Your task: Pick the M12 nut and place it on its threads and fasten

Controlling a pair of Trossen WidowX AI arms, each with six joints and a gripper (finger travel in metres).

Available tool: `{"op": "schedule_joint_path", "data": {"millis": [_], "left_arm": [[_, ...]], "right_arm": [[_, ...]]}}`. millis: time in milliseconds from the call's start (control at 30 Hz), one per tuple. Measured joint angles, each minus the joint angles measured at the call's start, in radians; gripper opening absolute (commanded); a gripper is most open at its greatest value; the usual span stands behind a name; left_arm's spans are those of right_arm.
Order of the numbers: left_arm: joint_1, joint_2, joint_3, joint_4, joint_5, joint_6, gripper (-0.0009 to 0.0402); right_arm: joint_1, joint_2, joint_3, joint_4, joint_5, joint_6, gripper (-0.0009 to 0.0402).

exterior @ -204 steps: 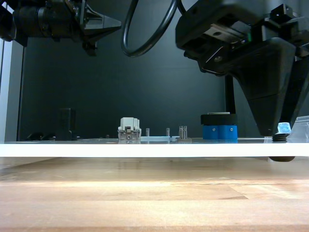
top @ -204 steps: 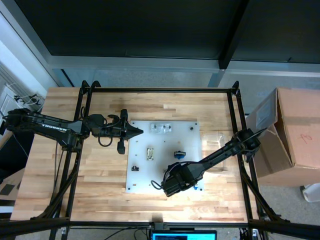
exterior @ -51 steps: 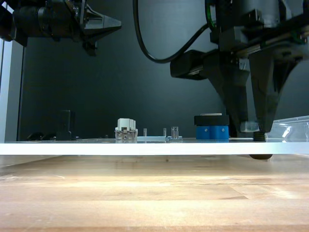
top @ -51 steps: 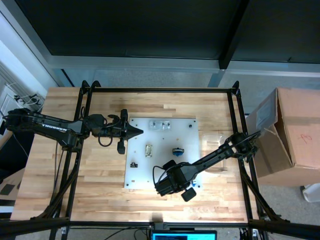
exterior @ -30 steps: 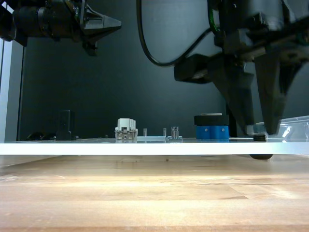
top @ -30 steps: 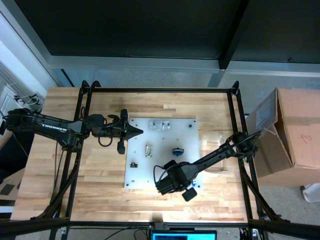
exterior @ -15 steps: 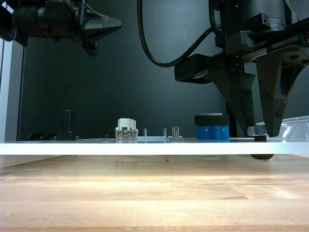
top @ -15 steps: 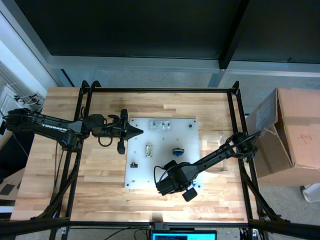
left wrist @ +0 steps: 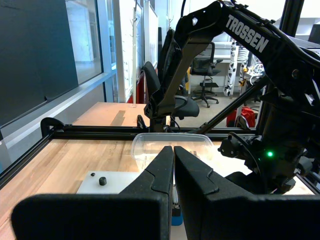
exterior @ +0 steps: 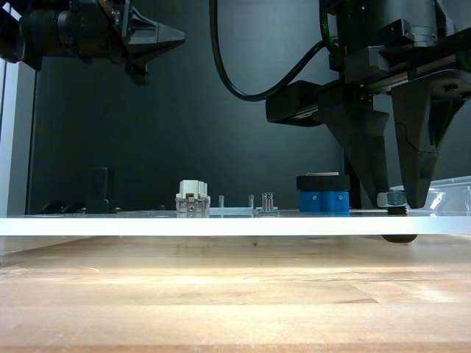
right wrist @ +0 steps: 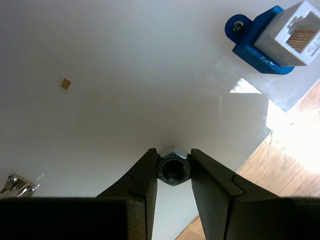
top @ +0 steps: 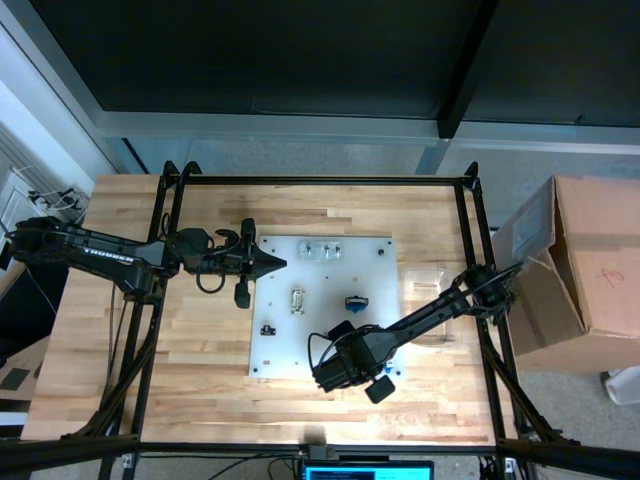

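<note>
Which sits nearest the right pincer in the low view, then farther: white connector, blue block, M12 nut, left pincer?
1. M12 nut, held in the right pincer, atop its stud.
2. Blue block, just left.
3. White connector, farther left.
4. Left pincer, raised at far left.

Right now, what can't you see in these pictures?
Right wrist view: the nut, gripped by the right end effector, hides the stud beneath.
High view: that arm covers both.
Low view: nut sits atop the stud; how far threaded, too small to tell.
The left end effector, shut, hovers by the board's left edge.
</note>
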Motion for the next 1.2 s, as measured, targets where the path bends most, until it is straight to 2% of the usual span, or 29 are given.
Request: {"op": "schedule_joint_path", "data": {"millis": [767,933,1200], "left_arm": [[0.0,0.0,0.0,0.0,0.0,0.0,0.0],[0.0,0.0,0.0,0.0,0.0,0.0,0.0],[0.0,0.0,0.0,0.0,0.0,0.0,0.0]], "right_arm": [[0.003,-0.002,0.001,0.022,-0.011,-0.043,0.0017],[0.005,-0.002,0.002,0.024,-0.01,0.039,0.0052],[0.006,-0.002,0.004,0.043,-0.015,0.058,0.017]]}}
